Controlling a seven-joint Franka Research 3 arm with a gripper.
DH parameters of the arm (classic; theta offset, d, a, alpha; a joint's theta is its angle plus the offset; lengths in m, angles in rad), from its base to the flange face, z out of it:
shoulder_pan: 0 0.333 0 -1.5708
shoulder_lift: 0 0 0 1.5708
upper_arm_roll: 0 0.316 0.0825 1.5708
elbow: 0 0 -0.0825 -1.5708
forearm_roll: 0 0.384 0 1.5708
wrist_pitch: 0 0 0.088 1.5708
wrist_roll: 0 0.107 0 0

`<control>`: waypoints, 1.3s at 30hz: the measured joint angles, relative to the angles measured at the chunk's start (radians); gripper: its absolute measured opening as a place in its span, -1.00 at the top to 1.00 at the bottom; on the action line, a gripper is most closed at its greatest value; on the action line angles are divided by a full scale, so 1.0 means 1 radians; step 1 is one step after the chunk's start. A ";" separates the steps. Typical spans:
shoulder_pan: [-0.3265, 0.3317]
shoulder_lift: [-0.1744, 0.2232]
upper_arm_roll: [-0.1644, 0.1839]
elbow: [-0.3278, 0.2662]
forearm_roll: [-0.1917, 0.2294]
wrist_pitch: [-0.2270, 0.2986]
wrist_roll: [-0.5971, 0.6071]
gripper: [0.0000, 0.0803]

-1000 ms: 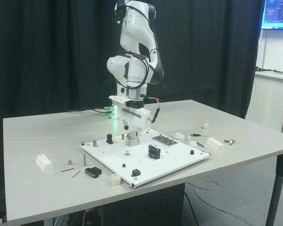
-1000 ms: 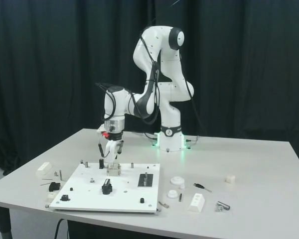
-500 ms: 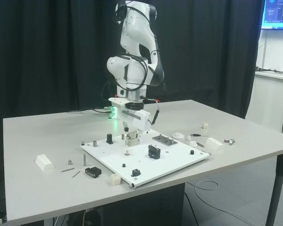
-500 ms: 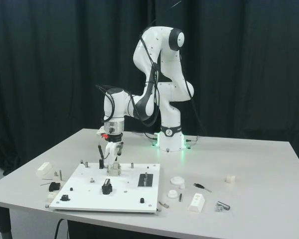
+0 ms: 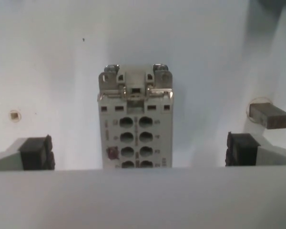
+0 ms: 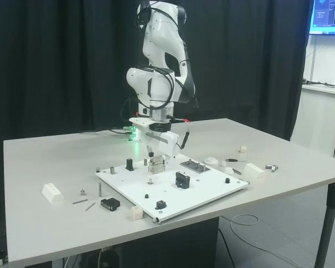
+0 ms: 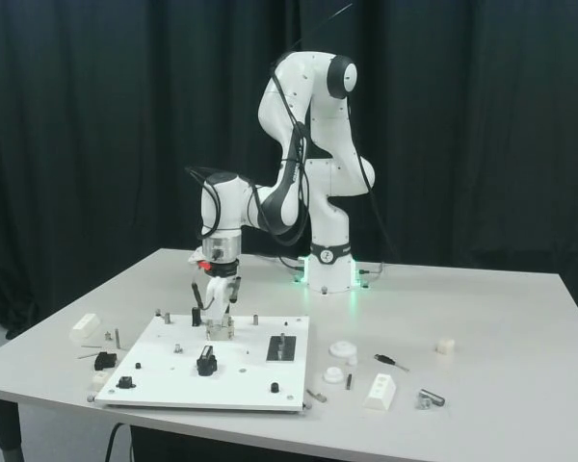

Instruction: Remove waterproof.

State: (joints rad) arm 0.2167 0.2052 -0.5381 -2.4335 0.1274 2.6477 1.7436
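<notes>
One white arm [image 7: 303, 135] dominates the grey tabletop [image 6: 39, 156], bent over so that its tool [image 6: 157, 152] hangs above the far part of the white board [image 7: 250, 380] where the fixtures are mounted. The tool's fingers [image 5: 36, 152] are spread wide with nothing between them, one black pad on each side of the waterproof connector [image 5: 135, 129], well clear of its flanks. That connector, the thing to be taken off, sits upright in its mount on the board just below the tool, its grey face full of round sockets and a metal latch across its far end. Around the board lie smaller things: a white block [image 6: 53, 192] near one edge of the tabletop, another white block [image 7: 379, 391] and a white round part [image 7: 343, 348] on the other side. To my eye the step in hand is the approach before the grasp. To do it well, the tool should come straight down with the connector centred between the pads, close squarely on the two long sides below the latch, and pull along the mount's axis rather than at a slant, which might jam it. Compared with a second ago the tool stands higher above the connector; the wrist has risen a little while the board and loose parts lie as they did.
</notes>
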 joint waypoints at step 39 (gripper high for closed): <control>-0.002 0.027 0.013 -0.003 0.032 0.032 -0.039 0.19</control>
State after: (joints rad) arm 0.2145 0.2320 -0.5248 -2.4369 0.1592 2.6796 1.7041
